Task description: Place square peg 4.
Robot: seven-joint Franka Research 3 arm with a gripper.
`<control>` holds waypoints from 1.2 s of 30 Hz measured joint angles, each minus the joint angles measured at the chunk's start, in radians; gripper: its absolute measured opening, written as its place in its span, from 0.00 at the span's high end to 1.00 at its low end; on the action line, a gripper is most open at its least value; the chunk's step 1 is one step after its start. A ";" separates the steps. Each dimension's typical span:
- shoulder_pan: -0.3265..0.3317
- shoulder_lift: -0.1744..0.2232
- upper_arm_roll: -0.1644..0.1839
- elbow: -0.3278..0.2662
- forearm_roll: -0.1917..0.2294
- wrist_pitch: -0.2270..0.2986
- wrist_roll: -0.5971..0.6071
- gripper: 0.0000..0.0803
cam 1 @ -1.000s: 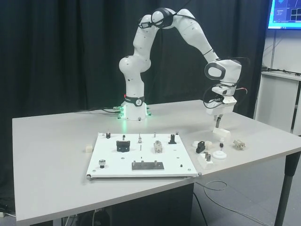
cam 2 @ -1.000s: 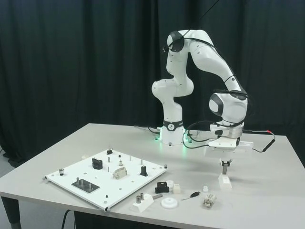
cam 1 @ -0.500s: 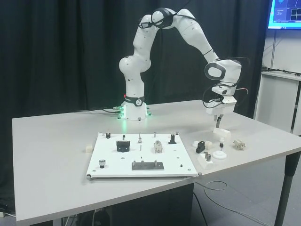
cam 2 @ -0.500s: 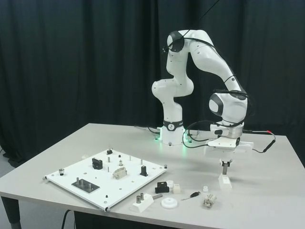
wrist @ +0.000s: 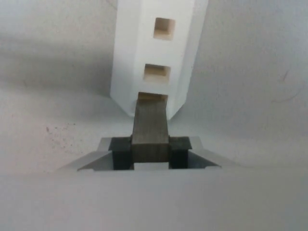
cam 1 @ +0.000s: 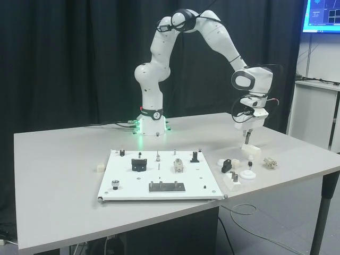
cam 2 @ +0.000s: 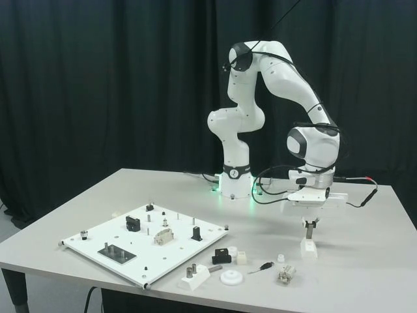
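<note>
White board point(cam 1: 159, 178) with its fixtures sits on the left of the grey tabletop point(cam 1: 58, 159), loose parts point(cam 1: 234, 170) beside it. Over on the right, the hand point(wrist: 150, 159) is clamped on the square peg point(wrist: 150, 126), its tip at the white holder block point(wrist: 156, 53).

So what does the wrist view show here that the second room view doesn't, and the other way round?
Only the wrist view shows the square holes in the white block and the grey peg meeting the nearest hole. Only the second room view shows the whole arm, the white board of parts and the loose pieces near the table's front edge. Both show the pincer shut on the peg, directly over the block on the grey table.
</note>
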 joint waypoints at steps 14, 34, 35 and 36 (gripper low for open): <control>0.001 0.001 -0.002 0.001 -0.002 0.002 0.018 0.81; 0.001 0.001 -0.002 0.003 -0.002 0.004 0.022 0.81; 0.001 0.001 -0.002 0.004 -0.002 0.004 0.022 0.81; 0.001 0.001 -0.002 0.004 -0.002 0.004 0.023 0.81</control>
